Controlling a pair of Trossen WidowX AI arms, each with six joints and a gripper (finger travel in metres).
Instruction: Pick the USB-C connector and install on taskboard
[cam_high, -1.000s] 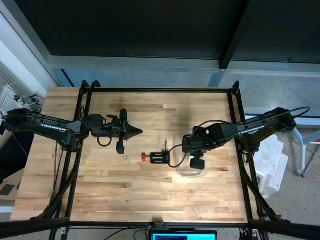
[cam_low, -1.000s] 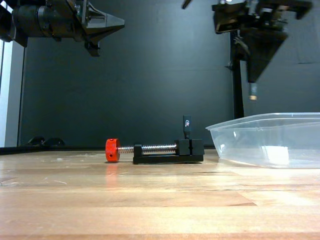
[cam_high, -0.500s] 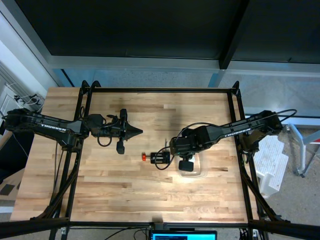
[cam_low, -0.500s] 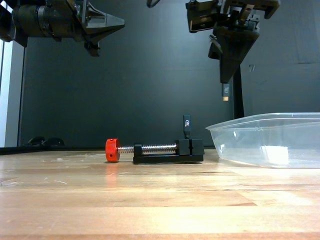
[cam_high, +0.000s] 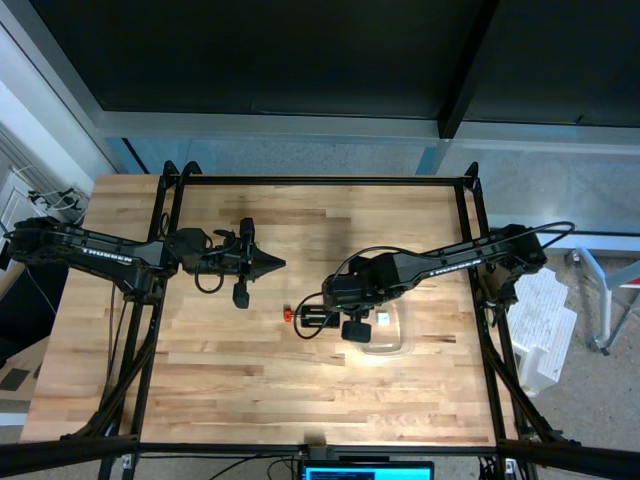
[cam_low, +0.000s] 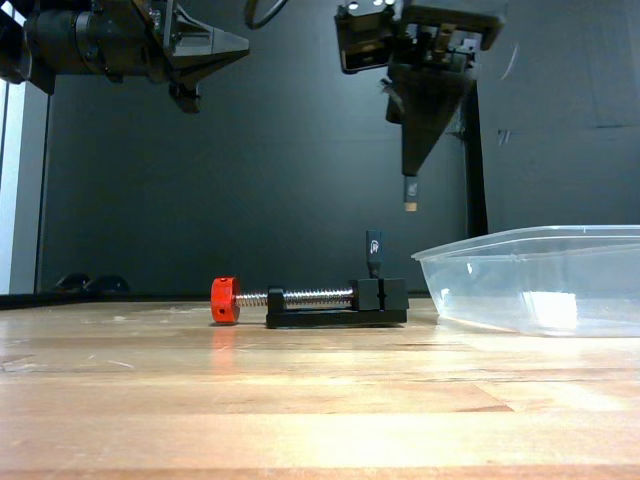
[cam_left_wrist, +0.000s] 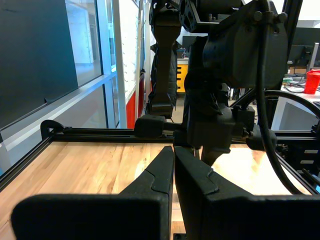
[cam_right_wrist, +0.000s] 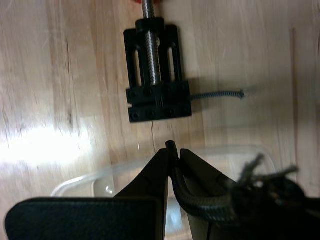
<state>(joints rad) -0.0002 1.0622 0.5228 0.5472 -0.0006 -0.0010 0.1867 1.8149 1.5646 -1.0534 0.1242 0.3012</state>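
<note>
Right end effector (cam_low: 410, 172) is pinched down on the USB-C connector (cam_low: 409, 195), which hangs tip-down in the air above the taskboard (cam_low: 336, 301), a touch toward the clear tray (cam_low: 530, 285) side of its thin upright part (not touching anything, going by the low view). The taskboard sits on the table (cam_low: 300, 400) just beside the tray, with its red knob (cam_low: 225, 299) pointing away from it. Left end effector (cam_low: 236, 44) is parked up high, well off to the left, fingers pressed together with nothing between them.
</note>
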